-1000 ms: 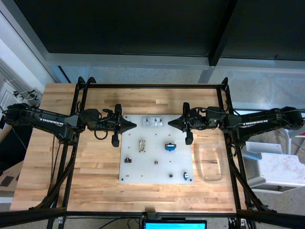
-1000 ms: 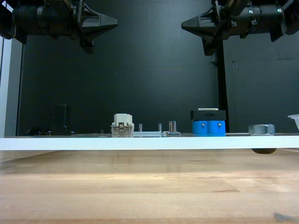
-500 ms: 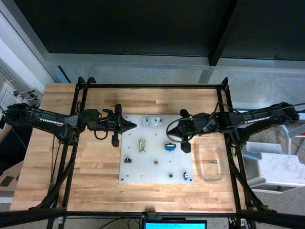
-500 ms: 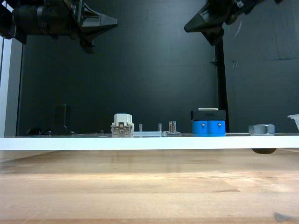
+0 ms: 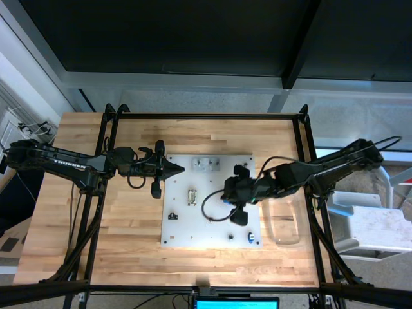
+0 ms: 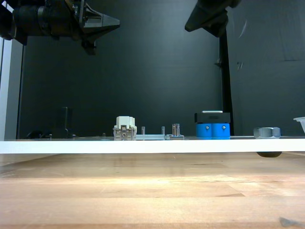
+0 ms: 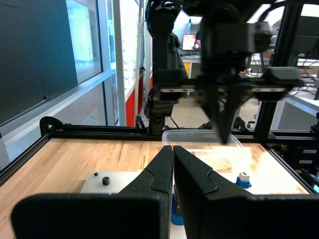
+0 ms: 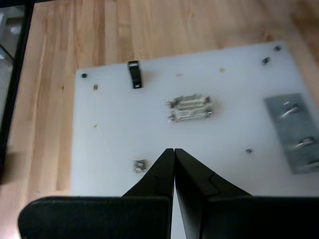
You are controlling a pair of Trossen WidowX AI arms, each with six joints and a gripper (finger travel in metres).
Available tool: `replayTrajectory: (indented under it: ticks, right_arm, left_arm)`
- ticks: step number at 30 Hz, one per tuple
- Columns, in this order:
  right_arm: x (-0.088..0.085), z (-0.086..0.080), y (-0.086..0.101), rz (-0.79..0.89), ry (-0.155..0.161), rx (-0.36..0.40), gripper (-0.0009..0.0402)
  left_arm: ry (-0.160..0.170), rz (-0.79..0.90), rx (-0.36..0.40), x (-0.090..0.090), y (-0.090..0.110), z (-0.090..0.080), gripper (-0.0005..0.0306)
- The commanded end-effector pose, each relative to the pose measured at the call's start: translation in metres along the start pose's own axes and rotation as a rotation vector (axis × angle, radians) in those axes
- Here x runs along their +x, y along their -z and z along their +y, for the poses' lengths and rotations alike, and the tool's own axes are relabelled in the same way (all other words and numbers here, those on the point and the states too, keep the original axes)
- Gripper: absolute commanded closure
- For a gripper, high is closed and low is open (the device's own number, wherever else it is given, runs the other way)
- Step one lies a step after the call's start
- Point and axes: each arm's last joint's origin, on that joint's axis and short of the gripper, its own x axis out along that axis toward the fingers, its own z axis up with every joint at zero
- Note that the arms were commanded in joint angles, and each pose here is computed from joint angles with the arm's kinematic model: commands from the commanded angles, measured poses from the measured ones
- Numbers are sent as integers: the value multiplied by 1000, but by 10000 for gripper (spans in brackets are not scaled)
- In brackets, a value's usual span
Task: Unfasten the M12 fastener and place in the container
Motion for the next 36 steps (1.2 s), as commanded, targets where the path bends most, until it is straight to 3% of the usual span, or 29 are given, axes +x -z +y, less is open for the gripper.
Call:
replayTrajectory:
  ticks: [1, 12, 18, 31, 36]
  right_arm:
    - [6, 12, -6, 71, 20, 32, 393]
    - [19, 46, -21, 241, 71, 111, 394]
    - [24, 60, -17, 340, 63, 153, 394]
    - [47, 78, 4, 591, 185, 258, 394]
    - [53, 82, 10, 625, 184, 299, 393]
  left_arm:
    - [0, 0, 0, 0, 0, 0, 300]
    - [0, 0, 0, 0, 0, 0, 300]
    - [0, 0, 0, 0, 0, 0, 300]
    - [0, 0, 0, 0, 0, 0, 300]
    - [0, 0, 0, 0, 0, 0, 300]
